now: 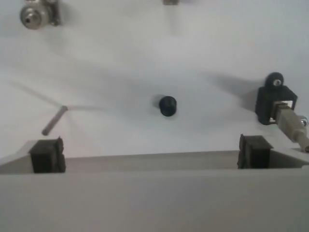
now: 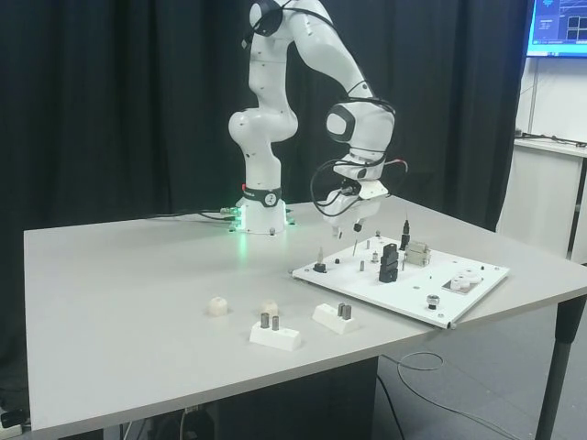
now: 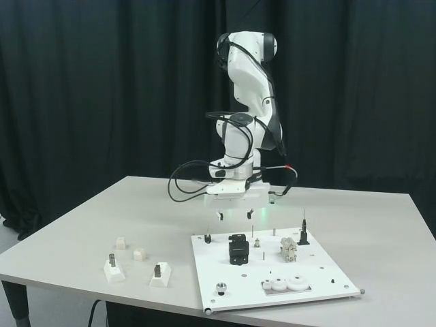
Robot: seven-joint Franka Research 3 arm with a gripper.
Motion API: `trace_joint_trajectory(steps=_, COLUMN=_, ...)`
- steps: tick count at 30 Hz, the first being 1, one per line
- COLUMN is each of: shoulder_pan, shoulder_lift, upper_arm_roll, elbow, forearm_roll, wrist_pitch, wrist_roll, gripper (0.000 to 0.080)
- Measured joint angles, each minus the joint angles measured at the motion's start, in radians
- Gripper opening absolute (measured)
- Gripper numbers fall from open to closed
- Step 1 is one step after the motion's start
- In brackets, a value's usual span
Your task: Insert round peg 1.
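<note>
The round peg itself I cannot pick out for certain; the likeliest candidates are the small grey pegs standing in two white holders (image 2: 275, 334) near the table's front edge, well apart from the arm; the white board (image 2: 477, 291) that carries the fittings lies to one side of them on the grey table (image 2: 110, 293). The gripper (image 3: 235, 214) hangs above the board's far side with its fingers spread wide and nothing between them; in the wrist view both black fingertips (image 1: 47, 155) frame a small black round socket (image 1: 167, 105) on the board, with a black connector block (image 1: 274, 104) and its grey plug off to one side. As I judge it, no peg is in hand, so the fetching is yet to come; to do it well the arm should close squarely on the peg's upper part, lift it straight out of its holder, and keep it upright so it meets its hole without tilting. No writing or brand can be read anywhere.
</note>
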Motion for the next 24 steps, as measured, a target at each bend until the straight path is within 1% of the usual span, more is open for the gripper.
trace_joint_trajectory(steps=14, shoulder_pan=-0.007, shoulder_lift=0.011, upper_arm_roll=0.002, elbow=0.000, forearm_roll=-0.002, wrist_pitch=0.000, wrist_roll=0.007, gripper=0.0800)
trace_joint_trajectory(steps=24, shoulder_pan=-0.006, shoulder_lift=0.024, upper_arm_roll=0.011, elbow=0.000, forearm_roll=-0.002, wrist_pitch=0.003, wrist_roll=0.014, gripper=0.0800)
